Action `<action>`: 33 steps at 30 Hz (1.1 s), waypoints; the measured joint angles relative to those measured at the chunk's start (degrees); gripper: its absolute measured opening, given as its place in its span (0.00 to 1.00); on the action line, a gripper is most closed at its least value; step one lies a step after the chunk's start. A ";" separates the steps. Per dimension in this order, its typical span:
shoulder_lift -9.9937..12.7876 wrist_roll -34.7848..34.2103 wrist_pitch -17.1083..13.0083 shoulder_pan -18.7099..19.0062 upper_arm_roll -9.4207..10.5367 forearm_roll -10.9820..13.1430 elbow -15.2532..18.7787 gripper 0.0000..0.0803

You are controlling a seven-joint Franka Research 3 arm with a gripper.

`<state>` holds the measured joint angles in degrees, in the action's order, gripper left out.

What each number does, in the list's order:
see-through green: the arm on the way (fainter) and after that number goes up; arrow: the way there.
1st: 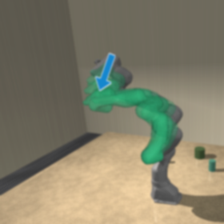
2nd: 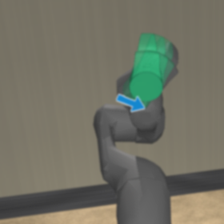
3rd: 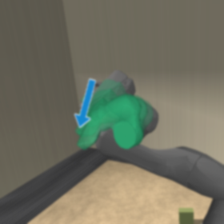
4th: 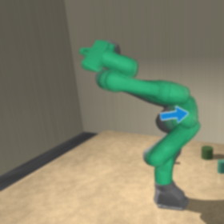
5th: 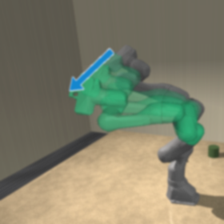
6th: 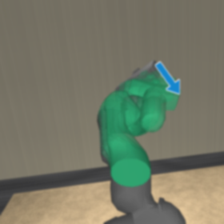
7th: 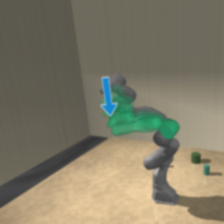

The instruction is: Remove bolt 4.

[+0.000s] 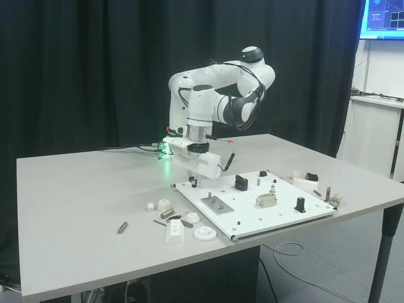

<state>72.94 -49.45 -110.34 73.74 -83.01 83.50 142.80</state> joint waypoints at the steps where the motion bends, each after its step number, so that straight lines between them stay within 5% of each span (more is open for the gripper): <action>1: 0.00 0.68 0.00 0.00 0.00 -0.01 0.00 0.29; 33: 0.00 30.20 0.11 -0.01 0.00 -0.63 -0.28 0.28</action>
<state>72.94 -19.25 -110.23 73.73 -83.01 82.87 142.52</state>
